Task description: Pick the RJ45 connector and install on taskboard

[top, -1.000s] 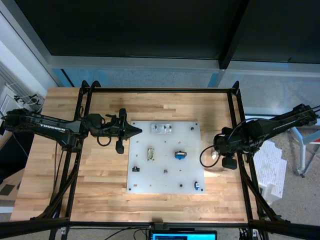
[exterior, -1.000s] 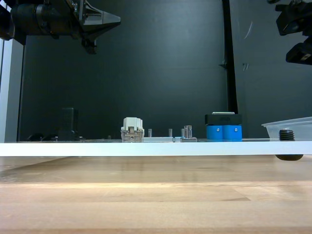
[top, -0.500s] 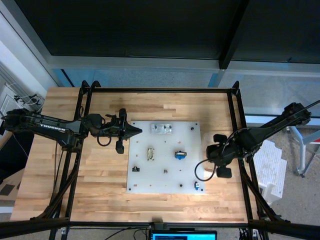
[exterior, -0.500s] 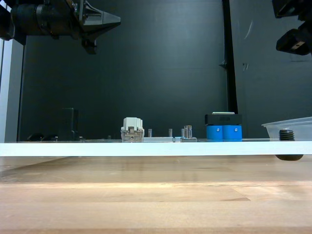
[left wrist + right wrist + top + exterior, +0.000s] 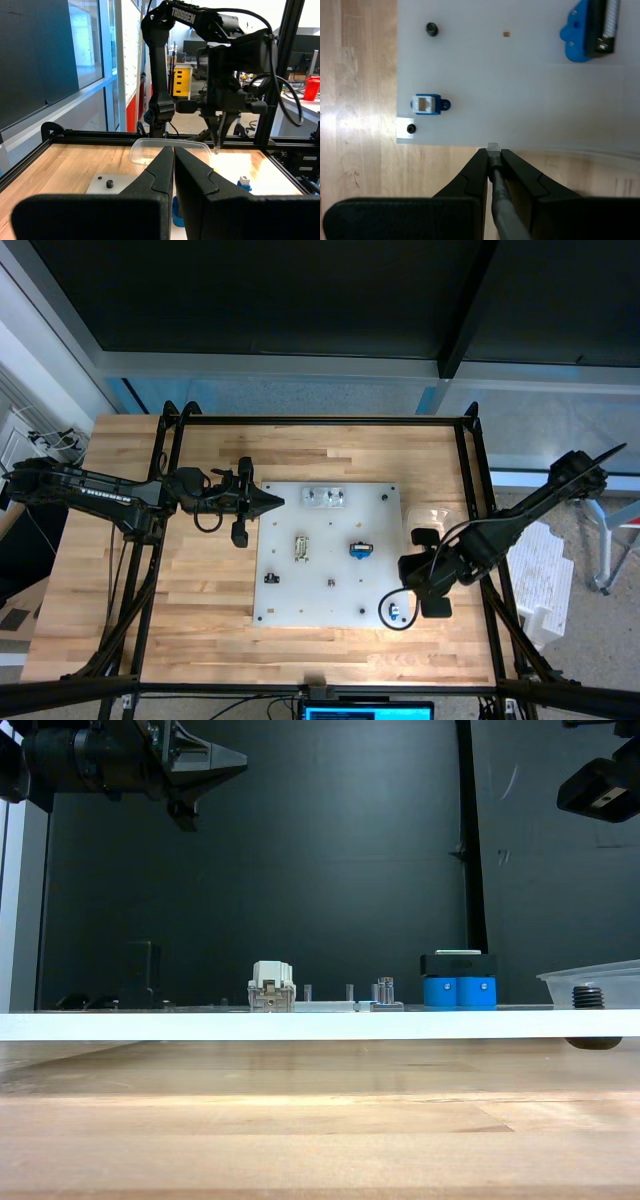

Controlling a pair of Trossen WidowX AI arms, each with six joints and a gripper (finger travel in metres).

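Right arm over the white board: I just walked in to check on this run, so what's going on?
The right gripper is shut on the RJ45 connector, its cable trailing behind, held above the taskboard edge and not yet at the small blue socket. The left gripper hangs shut over the board's left edge, holding nothing.

Black arms point(image 5: 100, 495), white TROSSEN lettering point(image 5: 187, 15) and tapered fingers point(image 5: 470, 175) of left gripper point(image 5: 173, 162) and right gripper point(image 5: 492, 156) are being shown.
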